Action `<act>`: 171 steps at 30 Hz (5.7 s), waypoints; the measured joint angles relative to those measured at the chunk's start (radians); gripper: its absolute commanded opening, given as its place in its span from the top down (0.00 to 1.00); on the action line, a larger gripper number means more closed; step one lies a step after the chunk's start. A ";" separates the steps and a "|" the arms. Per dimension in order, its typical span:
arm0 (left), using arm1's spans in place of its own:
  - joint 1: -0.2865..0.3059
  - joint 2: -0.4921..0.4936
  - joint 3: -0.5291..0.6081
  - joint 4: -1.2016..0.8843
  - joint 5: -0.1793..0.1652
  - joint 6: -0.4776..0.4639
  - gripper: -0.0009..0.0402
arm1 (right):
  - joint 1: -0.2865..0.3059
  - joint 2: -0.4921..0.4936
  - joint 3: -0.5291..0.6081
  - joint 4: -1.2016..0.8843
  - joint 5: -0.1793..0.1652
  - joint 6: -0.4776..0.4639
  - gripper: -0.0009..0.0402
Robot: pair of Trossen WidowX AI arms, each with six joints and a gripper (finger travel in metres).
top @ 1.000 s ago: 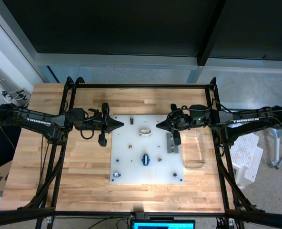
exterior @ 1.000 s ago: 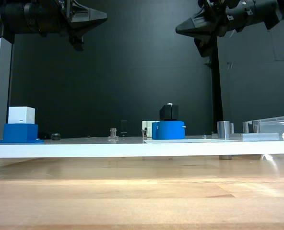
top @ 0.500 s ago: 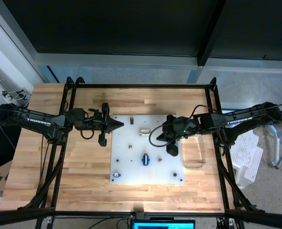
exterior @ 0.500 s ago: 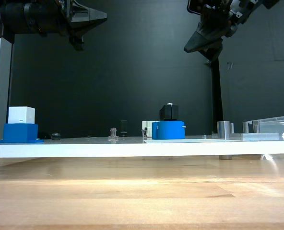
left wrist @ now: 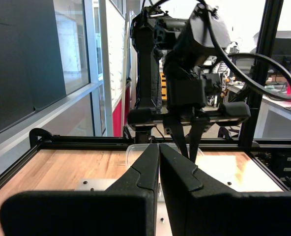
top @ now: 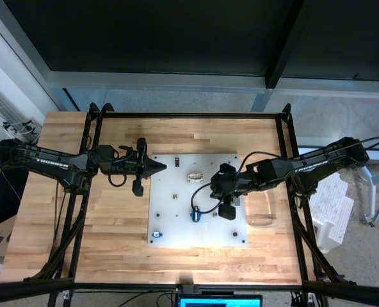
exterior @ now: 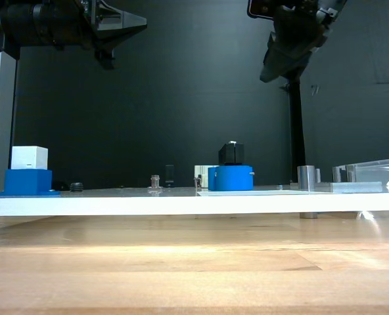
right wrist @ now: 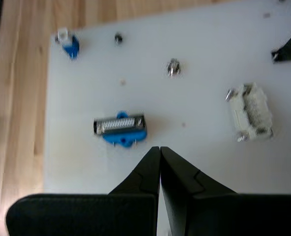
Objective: Remove the 16mm cylinder and place in the container
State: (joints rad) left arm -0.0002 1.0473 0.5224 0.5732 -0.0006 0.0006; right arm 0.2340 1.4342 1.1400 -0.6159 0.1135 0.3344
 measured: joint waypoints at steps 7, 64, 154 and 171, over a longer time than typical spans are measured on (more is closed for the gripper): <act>0.000 0.000 0.000 0.000 0.000 0.000 0.98 | 0.021 0.050 0.056 -0.111 -0.001 -0.001 0.98; 0.000 0.000 0.000 0.000 0.000 0.000 0.98 | 0.172 0.291 0.094 -0.153 -0.010 -0.002 0.50; 0.000 0.000 0.000 0.000 0.000 0.000 0.98 | 0.152 0.278 0.126 -0.229 0.024 0.158 0.50; 0.000 0.000 0.000 0.000 0.000 0.000 0.98 | 0.150 0.278 0.126 -0.218 0.080 0.138 0.50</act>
State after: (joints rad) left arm -0.0002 1.0473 0.5224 0.5728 -0.0002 0.0006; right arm 0.3840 1.7126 1.2663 -0.8337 0.1932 0.4725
